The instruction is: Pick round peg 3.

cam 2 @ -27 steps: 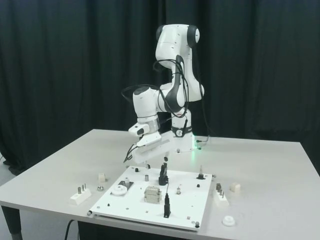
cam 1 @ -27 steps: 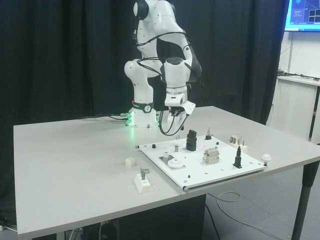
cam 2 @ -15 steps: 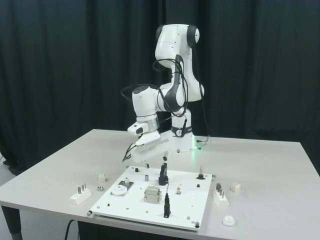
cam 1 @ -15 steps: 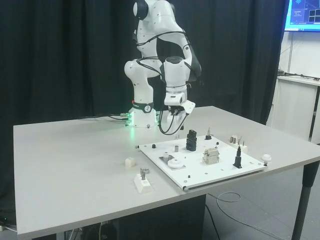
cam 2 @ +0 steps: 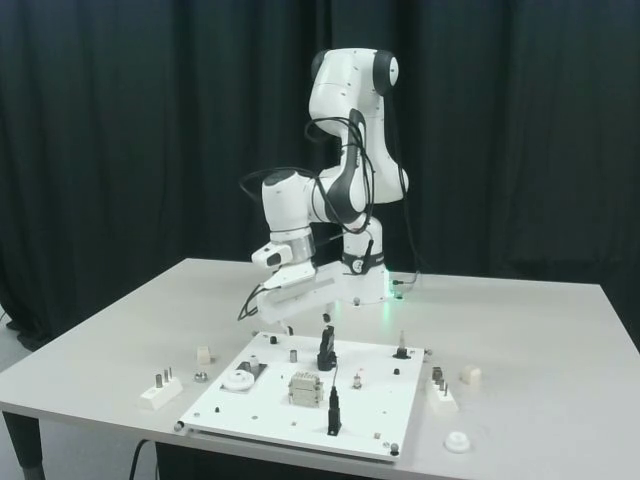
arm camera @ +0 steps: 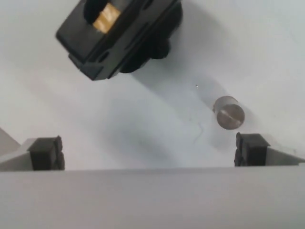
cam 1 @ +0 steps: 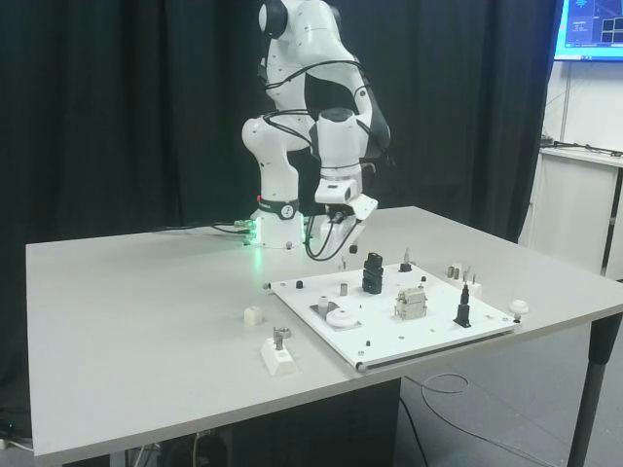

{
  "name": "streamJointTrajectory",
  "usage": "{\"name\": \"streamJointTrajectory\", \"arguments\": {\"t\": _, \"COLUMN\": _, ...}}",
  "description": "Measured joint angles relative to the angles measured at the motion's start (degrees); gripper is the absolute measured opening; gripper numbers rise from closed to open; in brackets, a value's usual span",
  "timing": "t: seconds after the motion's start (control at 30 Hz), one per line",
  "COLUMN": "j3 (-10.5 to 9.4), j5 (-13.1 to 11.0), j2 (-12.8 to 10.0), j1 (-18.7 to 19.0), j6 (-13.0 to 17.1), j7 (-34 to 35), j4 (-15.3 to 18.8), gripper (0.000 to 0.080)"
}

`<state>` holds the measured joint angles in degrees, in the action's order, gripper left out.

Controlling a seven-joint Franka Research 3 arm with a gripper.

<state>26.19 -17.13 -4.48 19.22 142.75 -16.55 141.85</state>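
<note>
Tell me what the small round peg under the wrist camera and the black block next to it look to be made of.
The small grey round peg looks like metal, probably steel or aluminium: its flat top shows a dull brushed sheen. The black block-shaped connector looks like moulded plastic, matte with crisp edges and a recessed slot; a lighter insert sits in that slot, material unclear. Both stand on the white board, whose smooth surface could be painted metal or plastic.

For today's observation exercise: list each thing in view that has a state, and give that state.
gripper: open, empty, hovering above the board
round peg: upright on the board, beside one fingertip, not gripped
black connector: standing on the board, untouched
white board: flat on the grey table
</note>
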Motion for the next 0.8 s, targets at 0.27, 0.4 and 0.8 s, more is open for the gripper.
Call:
{"name": "streamJointTrajectory", "arguments": {"t": 0.27, "j3": 0.57, "j5": 0.4, "j2": 0.0, "j1": 0.0, "j6": 0.5, "j7": 1.6, "j4": -0.1, "gripper": 0.0800}}
{"name": "streamJointTrajectory", "arguments": {"t": 0.4, "j3": 0.75, "j5": 0.4, "j2": 0.0, "j1": 0.0, "j6": 1.0, "j7": 3.0, "j4": -0.1, "gripper": 0.0800}}
{"name": "streamJointTrajectory", "arguments": {"t": 0.8, "j3": 1.08, "j5": 0.4, "j2": 0.0, "j1": 0.0, "j6": 2.3, "j7": 5.9, "j4": -0.1, "gripper": 0.0800}}
